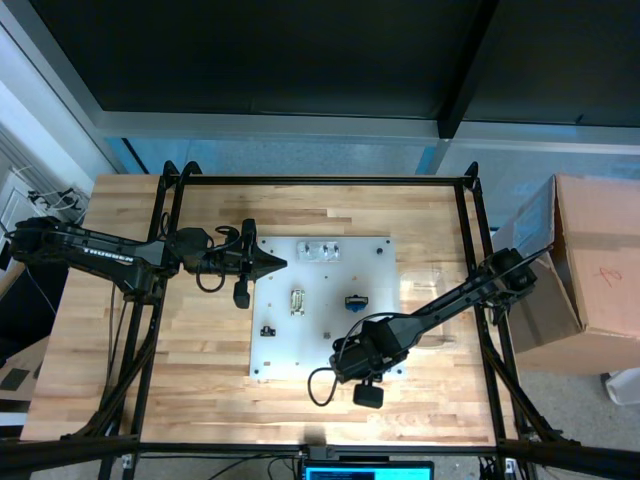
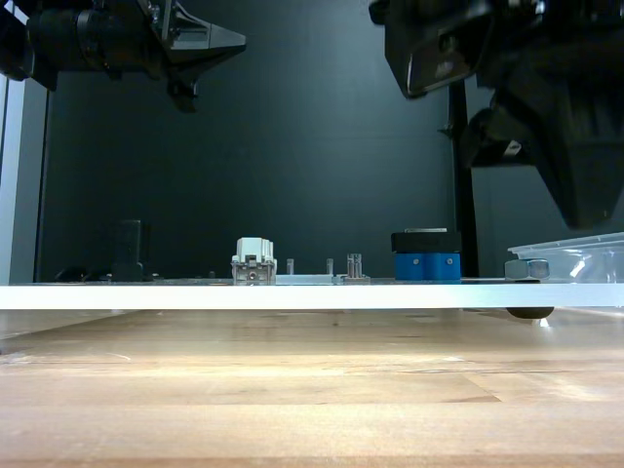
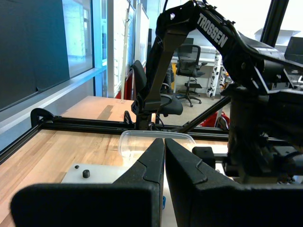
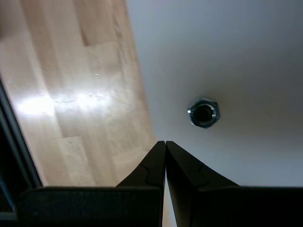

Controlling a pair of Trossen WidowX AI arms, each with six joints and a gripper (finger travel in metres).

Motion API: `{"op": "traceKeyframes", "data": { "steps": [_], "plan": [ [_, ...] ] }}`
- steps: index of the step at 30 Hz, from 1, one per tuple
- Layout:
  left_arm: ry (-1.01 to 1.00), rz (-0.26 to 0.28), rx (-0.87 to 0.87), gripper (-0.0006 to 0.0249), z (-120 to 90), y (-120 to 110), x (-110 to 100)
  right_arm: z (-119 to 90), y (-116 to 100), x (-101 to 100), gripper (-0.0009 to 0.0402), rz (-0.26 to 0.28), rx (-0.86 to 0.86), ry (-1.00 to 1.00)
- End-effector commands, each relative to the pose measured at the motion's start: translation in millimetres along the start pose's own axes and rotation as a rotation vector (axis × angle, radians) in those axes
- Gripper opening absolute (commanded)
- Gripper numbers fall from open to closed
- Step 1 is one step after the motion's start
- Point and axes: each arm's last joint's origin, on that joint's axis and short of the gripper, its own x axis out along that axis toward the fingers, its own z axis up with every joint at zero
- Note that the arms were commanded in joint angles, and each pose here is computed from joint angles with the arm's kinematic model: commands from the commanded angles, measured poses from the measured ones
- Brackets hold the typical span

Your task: Unfasten the M12 nut and place it in the container

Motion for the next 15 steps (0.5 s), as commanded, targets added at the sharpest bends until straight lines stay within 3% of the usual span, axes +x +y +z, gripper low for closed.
{"op": "traceKeyframes", "data": {
  "steps": [1,7,15],
  "plan": [
    [0.000,0.000,0.000,0.0000,0.0,0.0,0.0,1.0,-0.5,10.8,0.0000,-0.012,-0.010,0.022],
    [0.000,0.000,0.000,0.0000,0.0,0.0,0.0,3.9,0.3,19.9,0.0000,0.002,-0.011,0.008],
    [0.000,0.000,0.000,0.0000,0.0,0.1,0.0,4.4,-0.9,18.6,0.0000,-0.020,-0.010,-0.012]
  ]
}}
